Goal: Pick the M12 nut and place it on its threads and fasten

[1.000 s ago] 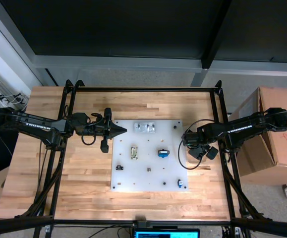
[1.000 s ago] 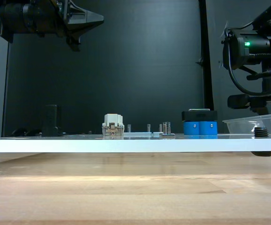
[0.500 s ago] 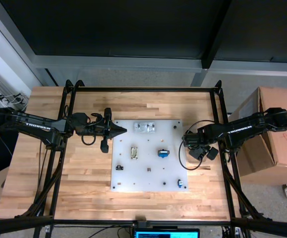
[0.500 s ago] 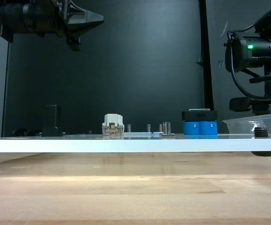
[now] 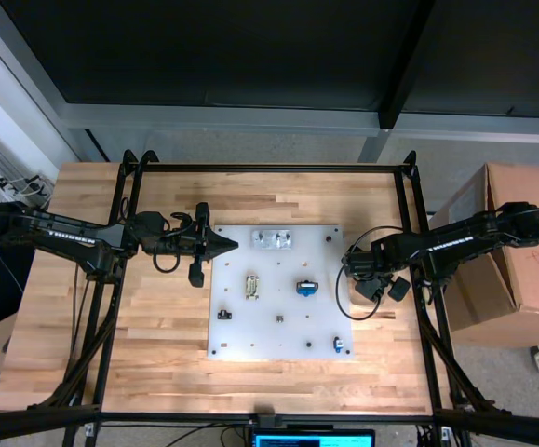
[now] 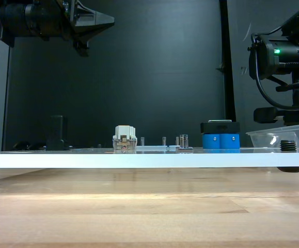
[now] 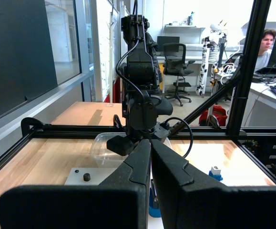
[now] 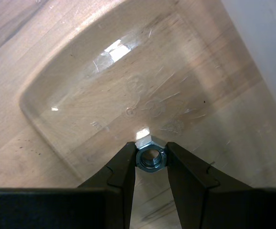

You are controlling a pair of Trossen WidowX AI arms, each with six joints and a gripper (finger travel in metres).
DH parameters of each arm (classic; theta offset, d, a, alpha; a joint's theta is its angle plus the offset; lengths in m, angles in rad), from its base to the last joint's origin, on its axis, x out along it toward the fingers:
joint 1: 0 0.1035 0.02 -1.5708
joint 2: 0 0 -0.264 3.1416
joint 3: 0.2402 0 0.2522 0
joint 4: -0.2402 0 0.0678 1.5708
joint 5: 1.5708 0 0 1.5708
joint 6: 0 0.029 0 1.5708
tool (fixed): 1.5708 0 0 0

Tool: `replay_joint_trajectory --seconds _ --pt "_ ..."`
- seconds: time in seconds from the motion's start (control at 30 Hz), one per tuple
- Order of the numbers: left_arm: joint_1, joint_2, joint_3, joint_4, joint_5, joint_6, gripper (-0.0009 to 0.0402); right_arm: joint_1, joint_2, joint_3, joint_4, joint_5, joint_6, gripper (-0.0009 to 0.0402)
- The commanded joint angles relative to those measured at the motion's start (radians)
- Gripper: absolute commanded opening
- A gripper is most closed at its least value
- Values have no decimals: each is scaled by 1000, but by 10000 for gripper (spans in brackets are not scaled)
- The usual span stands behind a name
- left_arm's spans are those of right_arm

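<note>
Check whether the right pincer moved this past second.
Yes, slightly: in the low view the right pincer, shut on the M12 nut above the clear tray, edged rightward from the black upright. Left pincer hangs over the board's left edge.

The left arm reached inward, level and raised, the left gripper (image 5: pixel 233 245) with fingers (image 7: pixel 134 168) pressed together. The right arm bent downward, the right gripper (image 8: pixel 150 149) pinching the silver nut (image 8: pixel 150 159).

left gripper (image 6: pixel 112 21) hanging high, board (image 5: pixel 250 335) lying open | right gripper (image 8: pixel 150 155) pinching nut (image 8: pixel 150 159) over clear tray (image 8: pixel 80 95) | stud (image 6: pixel 288 146) standing unblocked
</note>
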Motion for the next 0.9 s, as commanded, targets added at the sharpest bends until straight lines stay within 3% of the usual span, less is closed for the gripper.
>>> replay_joint_trajectory --seconds 0.03,0.3,0.5,0.7,0.9 --pt "0 0 0 0 0 0 0 2 0 1 0 1 1 52" --pt "0 0 0 0 0 0 0 6 -10 32 -35 2 1 25" --pt "0 0 0 0 0 0 0 32 -16 138 -159 2 -2 17" --pt "0 0 0 0 0 0 0 111 -11 257 -239 2 -5 16" --pt "0 0 0 0 0 0 0 220 72 373 -256 2 -29 16"
